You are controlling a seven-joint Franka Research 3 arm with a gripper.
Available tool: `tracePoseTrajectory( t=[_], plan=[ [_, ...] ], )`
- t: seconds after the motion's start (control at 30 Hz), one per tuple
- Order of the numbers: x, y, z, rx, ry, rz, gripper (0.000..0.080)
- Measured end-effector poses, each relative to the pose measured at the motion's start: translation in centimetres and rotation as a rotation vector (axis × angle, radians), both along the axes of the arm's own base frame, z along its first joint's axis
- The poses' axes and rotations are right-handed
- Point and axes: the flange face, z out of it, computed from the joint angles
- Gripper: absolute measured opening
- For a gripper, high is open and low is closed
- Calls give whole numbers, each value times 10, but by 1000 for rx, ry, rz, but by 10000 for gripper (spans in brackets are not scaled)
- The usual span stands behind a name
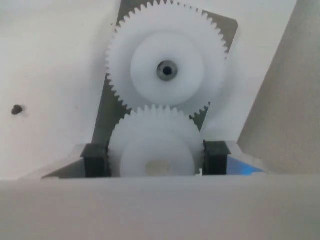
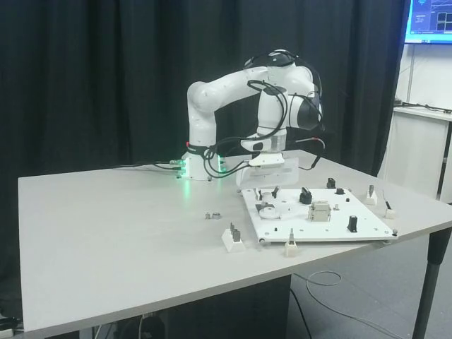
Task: Insert medium gear.
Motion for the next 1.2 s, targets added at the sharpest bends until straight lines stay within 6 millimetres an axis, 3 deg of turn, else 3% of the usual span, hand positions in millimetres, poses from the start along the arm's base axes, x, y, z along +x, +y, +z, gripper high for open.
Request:
tracePoseTrajectory(
  t=[1.2],
  plan=[
    [-2,4,-17,-20,17,19,400]
  ],
)
